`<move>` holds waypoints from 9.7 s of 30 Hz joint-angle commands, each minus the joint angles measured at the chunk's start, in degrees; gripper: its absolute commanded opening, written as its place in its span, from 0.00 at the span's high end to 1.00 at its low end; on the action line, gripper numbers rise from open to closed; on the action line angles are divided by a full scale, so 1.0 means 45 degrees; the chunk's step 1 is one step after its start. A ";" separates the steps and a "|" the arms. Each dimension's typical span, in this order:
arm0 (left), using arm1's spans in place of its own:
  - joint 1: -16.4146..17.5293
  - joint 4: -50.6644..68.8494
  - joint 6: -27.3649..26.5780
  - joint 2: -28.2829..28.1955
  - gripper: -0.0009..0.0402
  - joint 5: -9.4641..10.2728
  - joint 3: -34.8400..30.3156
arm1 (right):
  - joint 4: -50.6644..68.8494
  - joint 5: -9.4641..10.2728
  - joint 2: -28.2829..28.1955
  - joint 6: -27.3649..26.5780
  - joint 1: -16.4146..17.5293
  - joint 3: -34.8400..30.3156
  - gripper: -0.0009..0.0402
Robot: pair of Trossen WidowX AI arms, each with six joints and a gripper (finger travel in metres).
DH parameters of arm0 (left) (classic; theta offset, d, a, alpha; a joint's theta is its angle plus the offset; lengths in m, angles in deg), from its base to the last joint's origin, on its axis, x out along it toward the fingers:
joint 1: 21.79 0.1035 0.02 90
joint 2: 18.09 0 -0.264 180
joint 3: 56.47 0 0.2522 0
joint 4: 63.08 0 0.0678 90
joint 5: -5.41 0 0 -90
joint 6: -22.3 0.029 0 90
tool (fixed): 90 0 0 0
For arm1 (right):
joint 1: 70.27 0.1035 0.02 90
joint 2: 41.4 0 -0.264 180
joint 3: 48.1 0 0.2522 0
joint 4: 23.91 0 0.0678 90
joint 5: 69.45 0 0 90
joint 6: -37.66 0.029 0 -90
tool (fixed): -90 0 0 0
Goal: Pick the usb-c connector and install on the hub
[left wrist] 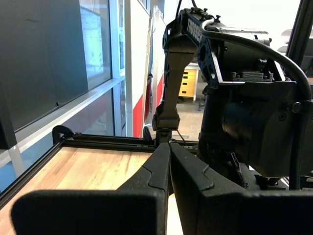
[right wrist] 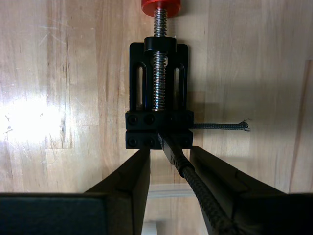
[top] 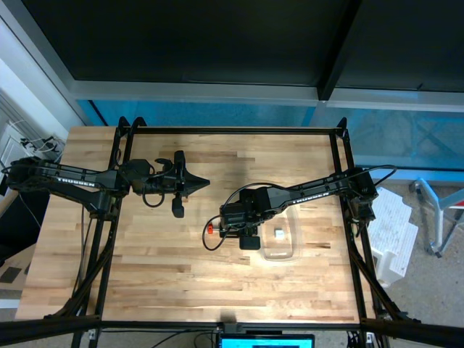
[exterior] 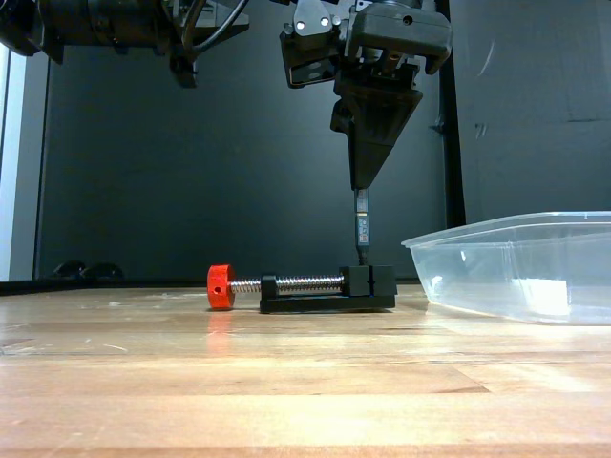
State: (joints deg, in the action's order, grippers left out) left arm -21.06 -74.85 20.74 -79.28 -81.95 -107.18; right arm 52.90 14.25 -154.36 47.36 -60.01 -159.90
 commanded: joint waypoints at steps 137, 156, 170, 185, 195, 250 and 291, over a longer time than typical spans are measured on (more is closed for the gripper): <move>0.0005 0.0019 0.0005 -0.0005 0.98 0.0000 -0.0005 | -0.0816 0.0068 0.1112 0.0228 0.0015 0.0947 0.55; 0.0005 -0.0015 0.0005 -0.0005 0.98 0.0000 -0.0005 | -0.0578 -0.0034 0.3225 0.0384 0.0024 0.2288 0.53; 0.0000 -0.0005 0.0005 -0.0005 0.98 0.0000 -0.0005 | -0.0971 0.0015 0.4099 -0.0034 -0.0204 0.2618 0.67; 0.0005 0.0000 0.0005 -0.0005 0.98 0.0000 -0.0005 | -0.6683 0.0539 0.8170 -0.1666 -0.1613 0.6722 0.96; 0.0005 0.0005 0.0005 -0.0005 0.98 0.0000 -0.0005 | -1.2944 0.0787 1.0632 -0.1957 -0.1996 1.0205 0.98; 0.0000 0.0000 0.0005 -0.0005 0.98 0.0000 -0.0005 | -1.8506 0.1642 1.3391 -0.1894 -0.2696 1.4285 0.98; 0.0005 0.0000 0.0005 -0.0005 0.98 0.0000 -0.0005 | -1.8452 0.1647 1.3391 -0.1894 -0.2696 1.4285 0.98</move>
State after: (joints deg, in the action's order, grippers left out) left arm -21.06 -74.83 20.74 -79.30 -81.95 -107.18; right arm -30.09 21.65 -94.10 38.83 -72.16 -95.57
